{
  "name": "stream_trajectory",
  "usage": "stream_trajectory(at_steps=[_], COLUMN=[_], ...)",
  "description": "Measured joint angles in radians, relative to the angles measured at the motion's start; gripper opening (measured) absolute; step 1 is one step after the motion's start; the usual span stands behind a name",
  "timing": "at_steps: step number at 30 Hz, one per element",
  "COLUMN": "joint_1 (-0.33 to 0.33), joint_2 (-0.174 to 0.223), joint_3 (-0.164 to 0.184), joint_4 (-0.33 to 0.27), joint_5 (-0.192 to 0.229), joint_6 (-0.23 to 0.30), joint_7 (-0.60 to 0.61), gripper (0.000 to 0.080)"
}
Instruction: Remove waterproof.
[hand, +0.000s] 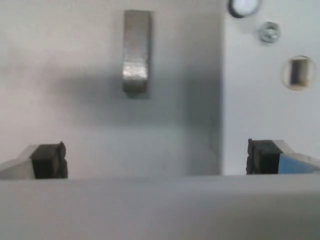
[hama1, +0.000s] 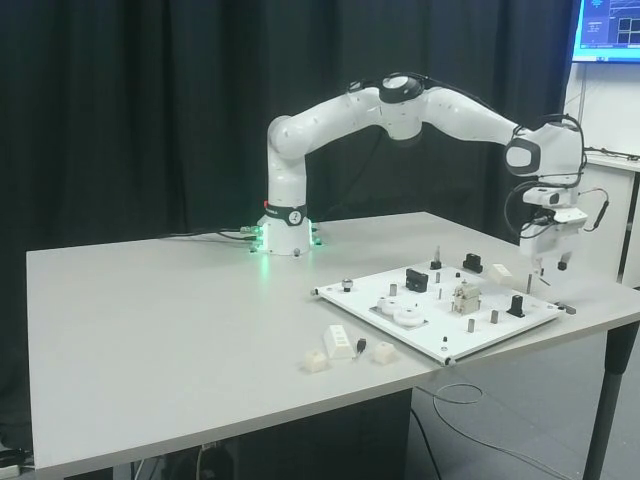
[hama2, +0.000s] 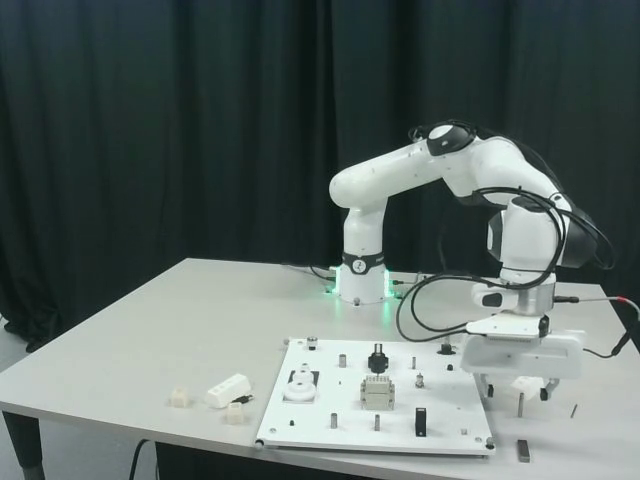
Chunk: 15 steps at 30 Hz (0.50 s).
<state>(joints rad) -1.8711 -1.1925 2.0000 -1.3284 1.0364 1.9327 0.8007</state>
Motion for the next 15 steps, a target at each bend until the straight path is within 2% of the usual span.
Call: stream_trajectory(at_steps=[10,15], joint_1=[0.000,0.000], joint_2=[0.005,0.005], joint_3=[-0.068,-0.109], joint_4=[-0.002,-0.013], joint_5=[-0.062,-0.074], joint_6=[-0.113,-0.171], joint_7=[-0.026,-0.069], gripper=[0.0800,0.0800])
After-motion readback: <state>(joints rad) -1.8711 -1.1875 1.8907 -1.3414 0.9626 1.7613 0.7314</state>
